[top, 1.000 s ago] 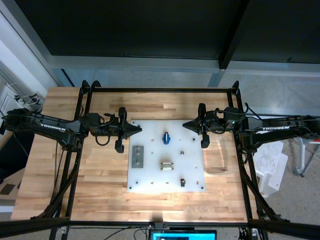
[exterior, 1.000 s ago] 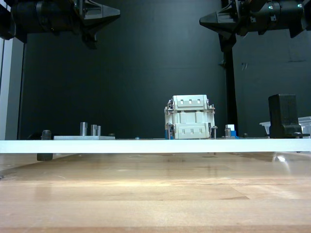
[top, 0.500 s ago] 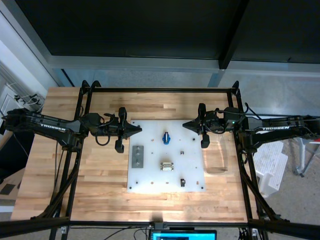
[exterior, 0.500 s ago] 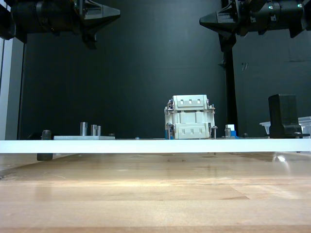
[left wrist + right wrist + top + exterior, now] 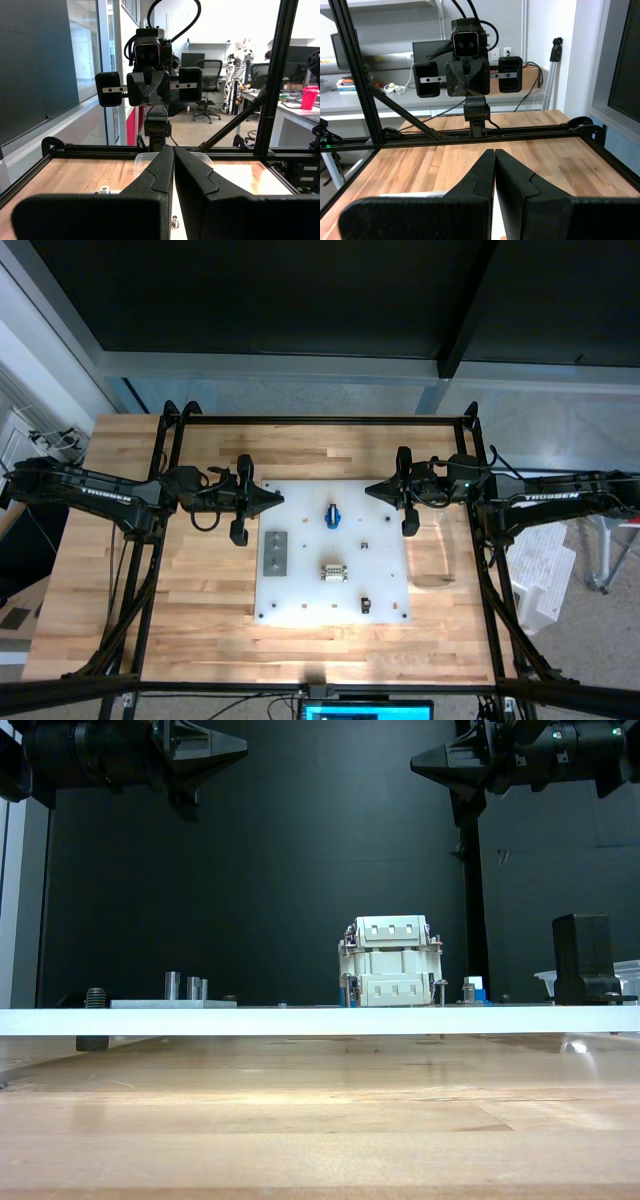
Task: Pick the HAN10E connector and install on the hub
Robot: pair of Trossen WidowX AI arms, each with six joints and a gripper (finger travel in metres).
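Fingers (image 5: 161, 172) of the left gripper (image 5: 274, 498) are pressed flat together. They are black, matte and wedge-shaped, and the gripper hangs high over the far left corner of the board (image 5: 300, 605), pointing inward. The right gripper (image 5: 372, 490) mirrors it above the board's far edge towards the right corner, its own fingers (image 5: 482, 175) likewise closed with no gap and nothing between them. Both are well apart from the connector (image 5: 390, 932), a light-grey blocky piece with small square windows. It stands stacked on the beige-grey hub (image 5: 390, 988) near the board's middle, with metal pins at its ends. The board is a smooth white square on a pale wooden table (image 5: 180, 580). Towards its left edge lies a flat grey metal block (image 5: 274, 552), and a blue upright piece (image 5: 333, 514) stands nearer the far edge. A small black piece (image 5: 366, 604) sits by the near edge. Arms, connector and parts all lie just as they did a second ago. A clear plastic tub (image 5: 436, 582) rests on the table just off the board's right edge; what it holds cannot be made out.
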